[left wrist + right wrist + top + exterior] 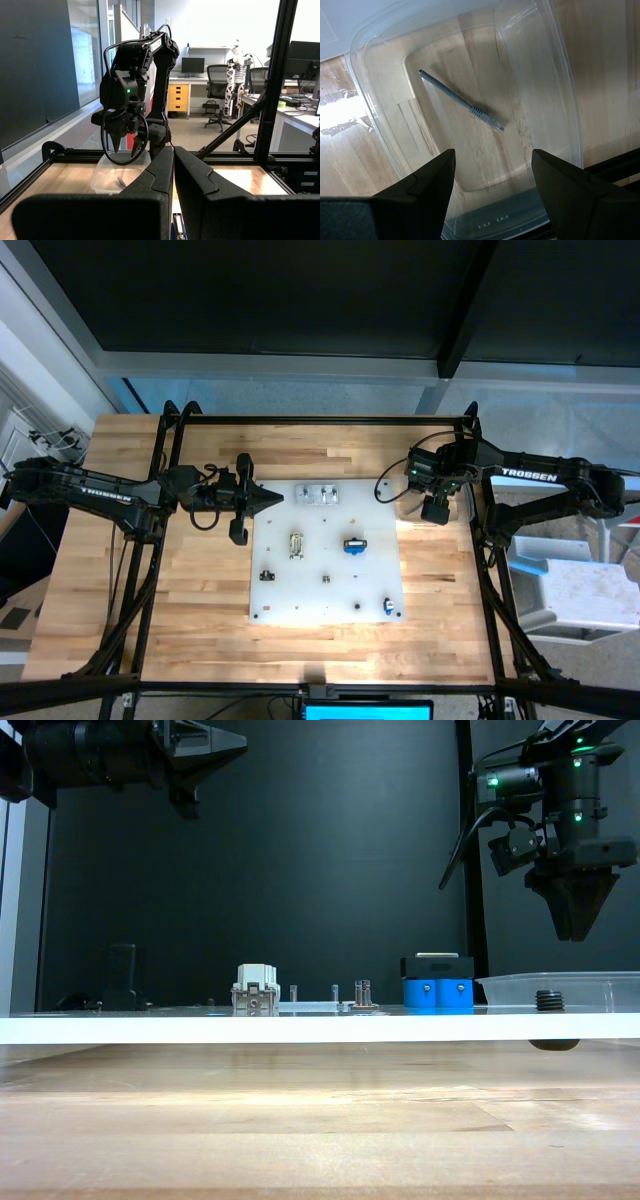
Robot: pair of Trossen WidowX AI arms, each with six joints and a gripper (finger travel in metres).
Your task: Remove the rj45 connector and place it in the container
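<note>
Right gripper [493, 152]: suspended directly above the clear, colourless rectangular plastic container [555, 75], fingers spread wide, holding nothing.

Rj45 connector [480, 114], small plug on a short grey cable stub: lying flat and diagonal on the container floor, apart from the walls.

Left gripper [275, 498]: raised above the left edge of the flat white board [300, 590], fingers closed together, empty, well apart from the container.

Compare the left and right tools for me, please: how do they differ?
The left tool is shut; the right tool is open. The left tool lies level near the left edge of the board; the right tool points down over the container, where the connector lies. Both hang in the air, holding nothing.
</note>
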